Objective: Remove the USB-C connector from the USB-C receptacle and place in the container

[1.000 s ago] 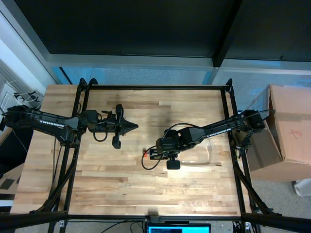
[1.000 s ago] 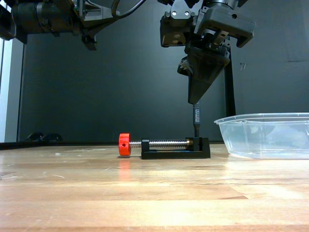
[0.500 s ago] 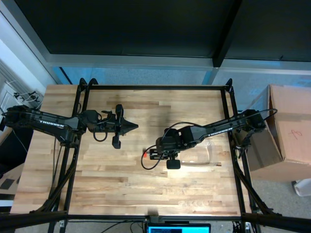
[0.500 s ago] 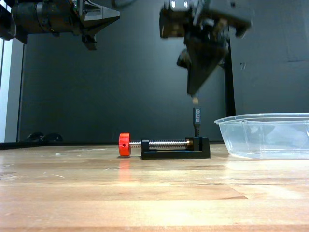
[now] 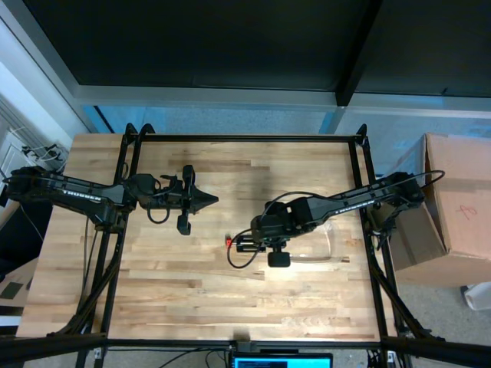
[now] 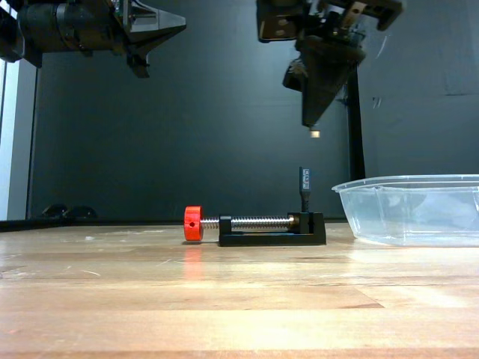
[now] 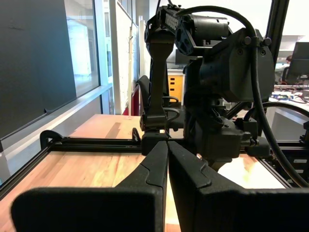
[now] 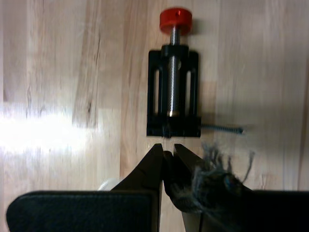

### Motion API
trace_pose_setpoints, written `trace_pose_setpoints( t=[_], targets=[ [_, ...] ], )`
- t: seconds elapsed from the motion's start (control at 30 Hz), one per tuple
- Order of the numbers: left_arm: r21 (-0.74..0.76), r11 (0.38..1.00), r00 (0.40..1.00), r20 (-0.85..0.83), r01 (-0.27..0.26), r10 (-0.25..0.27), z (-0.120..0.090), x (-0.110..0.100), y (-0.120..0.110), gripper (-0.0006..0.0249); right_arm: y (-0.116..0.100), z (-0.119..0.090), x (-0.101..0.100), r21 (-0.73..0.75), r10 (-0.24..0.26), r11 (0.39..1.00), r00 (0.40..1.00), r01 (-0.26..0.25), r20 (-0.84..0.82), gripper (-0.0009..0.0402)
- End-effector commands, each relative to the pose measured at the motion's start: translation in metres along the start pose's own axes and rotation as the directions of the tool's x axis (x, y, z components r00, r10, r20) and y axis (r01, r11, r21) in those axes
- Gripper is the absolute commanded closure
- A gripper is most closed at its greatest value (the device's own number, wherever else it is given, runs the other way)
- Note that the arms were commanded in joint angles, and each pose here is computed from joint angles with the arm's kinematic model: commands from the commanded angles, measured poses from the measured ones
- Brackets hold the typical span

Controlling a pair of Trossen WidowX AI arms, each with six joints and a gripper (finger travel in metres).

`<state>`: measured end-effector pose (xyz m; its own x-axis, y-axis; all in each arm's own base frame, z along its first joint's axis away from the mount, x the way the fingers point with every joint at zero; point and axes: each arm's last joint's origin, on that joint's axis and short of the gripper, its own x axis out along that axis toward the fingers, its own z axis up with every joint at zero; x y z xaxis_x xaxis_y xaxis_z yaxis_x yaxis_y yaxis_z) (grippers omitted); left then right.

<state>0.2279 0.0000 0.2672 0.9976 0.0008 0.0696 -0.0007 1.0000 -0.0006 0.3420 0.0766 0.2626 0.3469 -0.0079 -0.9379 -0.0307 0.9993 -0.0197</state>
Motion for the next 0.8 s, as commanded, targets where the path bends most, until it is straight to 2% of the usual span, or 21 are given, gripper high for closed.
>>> trace_pose_setpoints(
  t=[0.03, 0.2, 0.5, 0.63, 0.8],
  targets=[
    [0.000, 1.000, 1.000, 0.000, 0.000, 0.000, 0.000, 0.000, 0.000, 0.0243, 0.001, -0.012, -0.001, 0.007, 0.006, 1.000, 1.000, -0.006, 0.017, 0.0393],
    [0.000, 1.000, 1.000, 0.000, 0.000, 0.000, 0.000, 0.000, 0.000, 0.0243, 0.004, -0.037, -0.004, 0.026, 0.011, 1.000, 1.000, -0.011, 0.005, 0.0393],
    [0.000, 1.000, 1.000, 0.000, 0.000, 0.000, 0.000, 0.000, 0.000, 0.0243, 0.003, -0.097, -0.003, 0.089, 0.011, 0.996, 0.998, -0.006, -0.055, 0.0386],
    [0.000, 1.000, 1.000, 0.000, 0.000, 0.000, 0.000, 0.000, 0.000, 0.0243, 0.001, -0.115, 0.003, 0.118, 0.007, 0.993, 0.997, 0.003, -0.082, 0.0359],
    [0.000, 1.000, 1.000, 0.000, 0.000, 0.000, 0.000, 0.000, 0.000, 0.0243, 0.001, -0.121, 0.008, 0.127, 0.006, 0.992, 0.996, 0.006, -0.088, 0.0295]
  ],
)
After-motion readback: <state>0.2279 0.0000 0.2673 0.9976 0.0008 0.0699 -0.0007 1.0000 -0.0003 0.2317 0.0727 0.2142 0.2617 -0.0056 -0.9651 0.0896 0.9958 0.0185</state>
